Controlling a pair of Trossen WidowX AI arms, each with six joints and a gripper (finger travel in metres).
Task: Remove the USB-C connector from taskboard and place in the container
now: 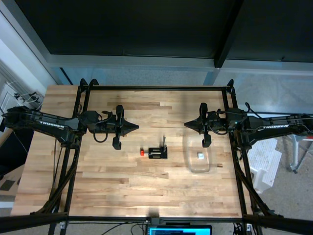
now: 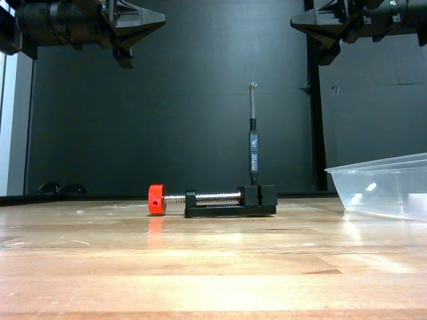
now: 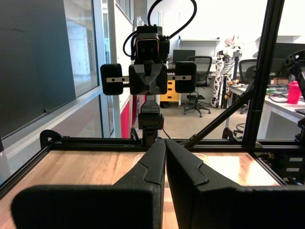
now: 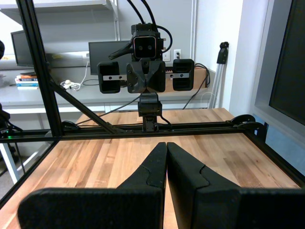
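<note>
Low view: thin dark USB-C connector upright in taskboard; left hand, right hand clenched, aloft.

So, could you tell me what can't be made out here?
High view: the USB-C connector on the taskboard is too small to judge its seating.
Low view: the container is cut off by the edge.
Wrist views: the left gripper and right gripper, shut and raised at either side, hide the taskboard.
</note>
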